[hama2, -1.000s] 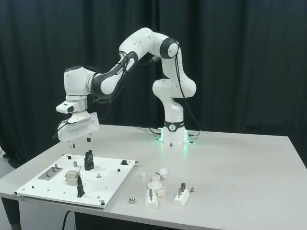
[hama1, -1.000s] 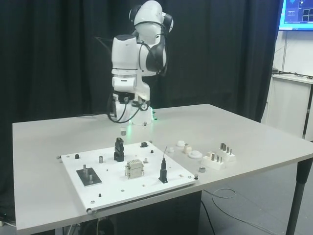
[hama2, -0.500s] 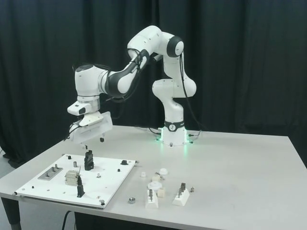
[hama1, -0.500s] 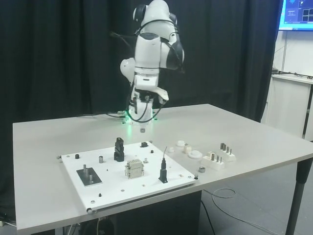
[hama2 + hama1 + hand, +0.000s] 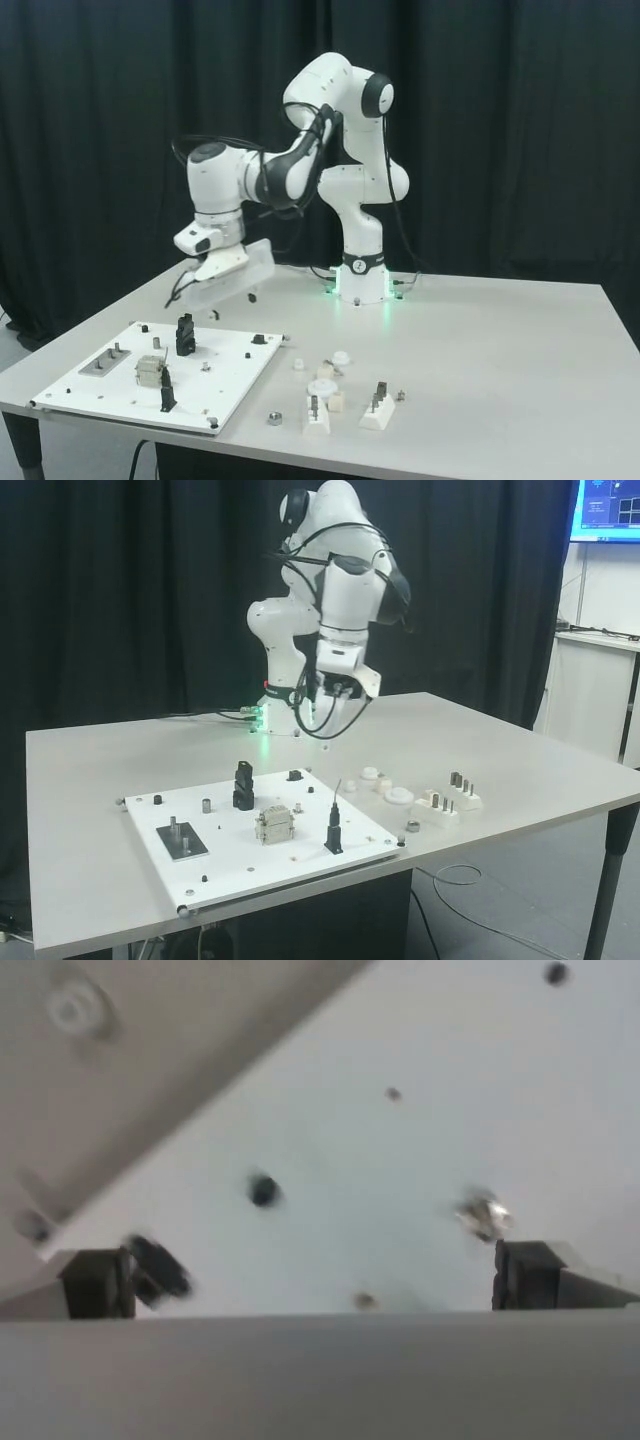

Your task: Pick square peg 4.

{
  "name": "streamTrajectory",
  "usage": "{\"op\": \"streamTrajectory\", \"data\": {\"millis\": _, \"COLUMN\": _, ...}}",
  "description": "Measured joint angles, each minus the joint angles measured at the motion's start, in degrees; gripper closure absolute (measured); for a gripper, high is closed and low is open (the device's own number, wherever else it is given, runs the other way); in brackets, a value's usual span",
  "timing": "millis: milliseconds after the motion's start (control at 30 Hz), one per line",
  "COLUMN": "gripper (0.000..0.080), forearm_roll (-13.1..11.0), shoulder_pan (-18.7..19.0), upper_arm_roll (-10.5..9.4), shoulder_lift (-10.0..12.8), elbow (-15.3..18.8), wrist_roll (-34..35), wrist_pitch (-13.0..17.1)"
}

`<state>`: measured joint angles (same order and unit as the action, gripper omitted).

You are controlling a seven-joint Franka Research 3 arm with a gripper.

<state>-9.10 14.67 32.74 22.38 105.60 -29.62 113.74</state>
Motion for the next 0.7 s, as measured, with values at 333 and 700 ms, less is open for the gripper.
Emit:
{"op": "streamTrajectory", "data": {"millis": 333, "gripper": 0.0003, "forearm_roll": 2.9, "shoulder_pan": 1.4, "upper_arm_roll": -5.37, "shoulder_lift": -2.6, "elbow": 3.4, "wrist_roll": 14.3, "wrist_pitch": -1.3}}
{"op": "streamTrajectory", "data": {"millis": 700, "gripper": 0.0003, "forearm_roll": 4.7, "shoulder_pan": 2.5, "upper_arm_roll": -11.22, "shoulder_lift": -5.2, "elbow": 6.7, "wrist_roll": 31.5, "wrist_pitch": -0.5}}
